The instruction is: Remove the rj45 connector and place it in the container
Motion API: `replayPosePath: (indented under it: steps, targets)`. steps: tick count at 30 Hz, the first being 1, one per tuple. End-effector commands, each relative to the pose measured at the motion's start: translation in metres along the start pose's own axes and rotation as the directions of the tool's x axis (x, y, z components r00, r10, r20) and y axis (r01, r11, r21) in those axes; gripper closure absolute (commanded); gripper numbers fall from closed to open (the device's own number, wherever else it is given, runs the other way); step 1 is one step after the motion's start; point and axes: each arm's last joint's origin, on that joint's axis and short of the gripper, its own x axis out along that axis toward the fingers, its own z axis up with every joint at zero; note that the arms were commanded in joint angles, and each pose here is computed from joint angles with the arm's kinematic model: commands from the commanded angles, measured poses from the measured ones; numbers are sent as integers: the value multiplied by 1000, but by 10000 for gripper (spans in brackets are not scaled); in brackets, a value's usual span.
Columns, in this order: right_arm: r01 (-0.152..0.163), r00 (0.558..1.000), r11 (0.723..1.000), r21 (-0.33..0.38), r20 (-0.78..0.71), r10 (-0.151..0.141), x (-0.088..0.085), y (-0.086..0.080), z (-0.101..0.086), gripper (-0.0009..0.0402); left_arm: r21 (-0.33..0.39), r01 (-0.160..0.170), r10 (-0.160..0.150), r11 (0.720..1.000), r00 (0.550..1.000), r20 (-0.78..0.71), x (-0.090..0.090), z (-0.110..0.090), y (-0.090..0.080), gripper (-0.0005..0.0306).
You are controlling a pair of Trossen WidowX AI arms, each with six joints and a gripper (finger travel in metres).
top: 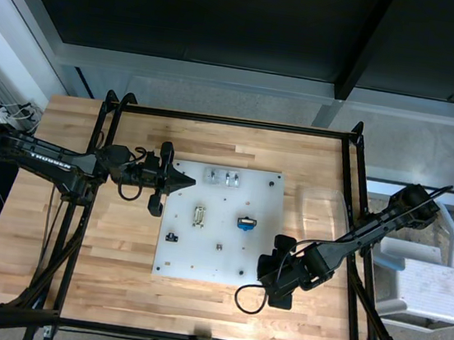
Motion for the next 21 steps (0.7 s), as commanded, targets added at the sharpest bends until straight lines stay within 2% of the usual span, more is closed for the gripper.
replayPosePath:
  steps: [1, 10, 21]
  targets:
    - [0, 1000, 1000, -4, 1, 0, 2, -1, -1, 193, 0, 0, 0, 1000, 1000, 0, 0, 0, 0, 300]
    - [10, 1000, 999, -31, 1, -10, 4, -2, -3, 213, 0, 0, 0, 1000, 1000, 0, 0, 0, 0, 300]
    - [14, 1000, 999, -33, 1, -14, 6, -3, -4, 239, 0, 0, 0, 1000, 1000, 0, 0, 0, 0, 300]
